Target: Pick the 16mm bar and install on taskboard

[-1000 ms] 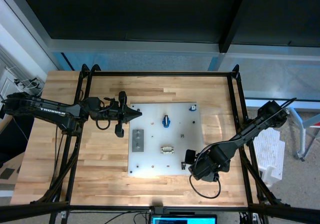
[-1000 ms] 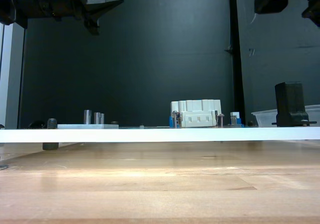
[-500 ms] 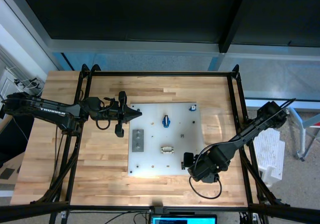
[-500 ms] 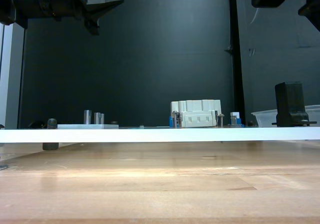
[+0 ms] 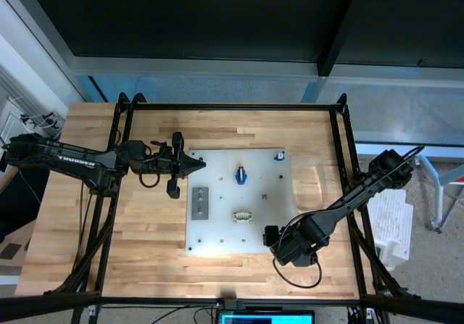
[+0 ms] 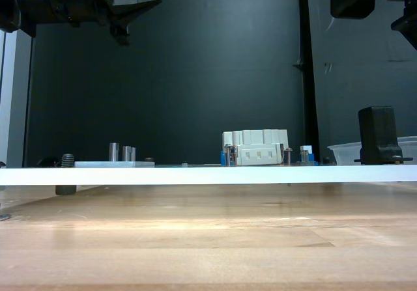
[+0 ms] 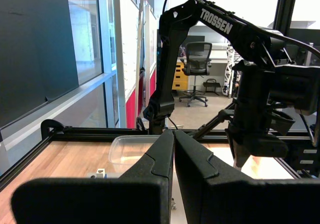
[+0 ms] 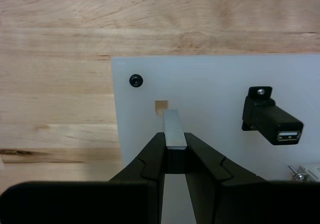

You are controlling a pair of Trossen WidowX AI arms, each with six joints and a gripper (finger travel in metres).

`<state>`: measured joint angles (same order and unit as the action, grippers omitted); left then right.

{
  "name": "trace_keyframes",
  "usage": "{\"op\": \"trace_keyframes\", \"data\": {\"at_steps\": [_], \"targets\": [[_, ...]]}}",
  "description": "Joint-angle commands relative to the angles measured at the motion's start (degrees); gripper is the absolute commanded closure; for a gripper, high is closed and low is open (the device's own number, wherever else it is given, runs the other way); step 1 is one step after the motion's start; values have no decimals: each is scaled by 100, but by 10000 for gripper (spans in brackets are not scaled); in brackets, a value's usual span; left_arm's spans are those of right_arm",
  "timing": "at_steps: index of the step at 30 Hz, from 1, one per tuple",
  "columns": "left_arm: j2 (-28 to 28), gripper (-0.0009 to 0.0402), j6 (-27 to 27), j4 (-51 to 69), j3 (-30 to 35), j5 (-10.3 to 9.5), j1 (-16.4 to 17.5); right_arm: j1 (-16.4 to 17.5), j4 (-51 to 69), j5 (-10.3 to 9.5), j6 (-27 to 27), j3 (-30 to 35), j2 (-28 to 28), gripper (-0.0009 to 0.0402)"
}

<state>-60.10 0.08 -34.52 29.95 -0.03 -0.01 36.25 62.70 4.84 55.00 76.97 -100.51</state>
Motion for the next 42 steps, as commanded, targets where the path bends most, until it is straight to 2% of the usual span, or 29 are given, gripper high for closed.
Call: {"op": "trace_keyframes", "data": {"at_steps": [1,42], "targets": [[0,393,-2,-2,0,2,2,-4,0,-39,-28,-17,-24,393],[0,393,-2,-2,0,2,2,2,-304,-57,-114,-348,-24,393]]}}
